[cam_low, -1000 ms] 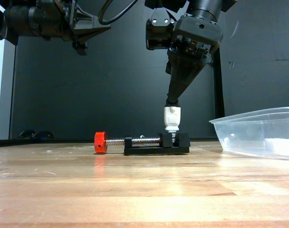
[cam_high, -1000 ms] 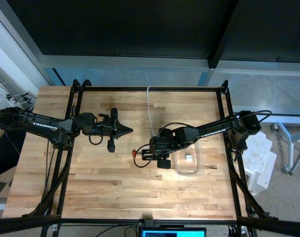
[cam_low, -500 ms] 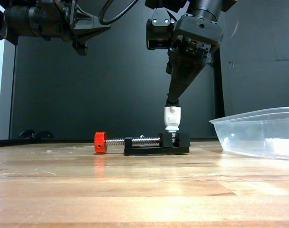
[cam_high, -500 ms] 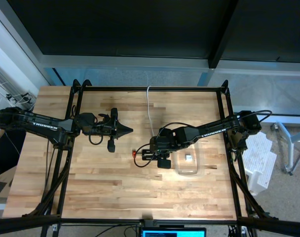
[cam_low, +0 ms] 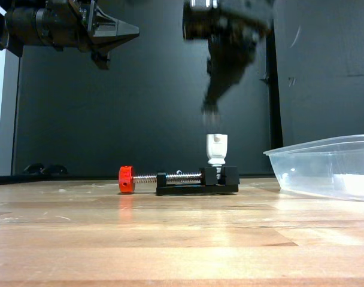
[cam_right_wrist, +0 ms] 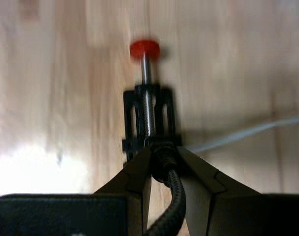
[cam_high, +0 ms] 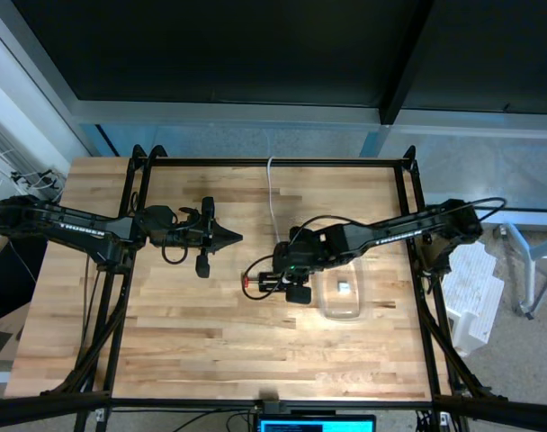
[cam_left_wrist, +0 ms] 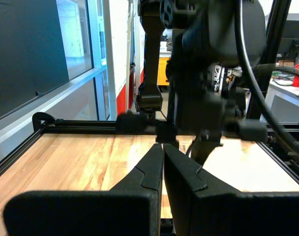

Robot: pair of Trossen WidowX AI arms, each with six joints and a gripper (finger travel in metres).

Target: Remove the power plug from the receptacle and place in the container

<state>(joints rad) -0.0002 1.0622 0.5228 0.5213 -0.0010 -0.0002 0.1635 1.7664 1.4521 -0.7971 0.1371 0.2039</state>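
My right gripper (cam_low: 211, 110) hangs a short way above the white receptacle (cam_low: 216, 148), which stands upright in the black clamp (cam_low: 197, 181) with the red-orange knob (cam_low: 126, 179). In the right wrist view the fingers (cam_right_wrist: 139, 173) are shut on the black power plug (cam_right_wrist: 164, 165), whose thin black tail curves back toward the camera. The plug is clear of the receptacle. The clear container (cam_high: 341, 292) lies just right of the clamp. My left gripper (cam_high: 230, 238) hovers over the left middle of the table, shut and empty.
A long white cable (cam_high: 273, 198) runs from the receptacle to the far table edge. A small white square piece (cam_high: 344, 287) lies inside the container. A black frame (cam_high: 273, 163) borders the table.
My right gripper has risen off the receptacle with the plug in it, and shifted slightly left. The left arm has not moved.
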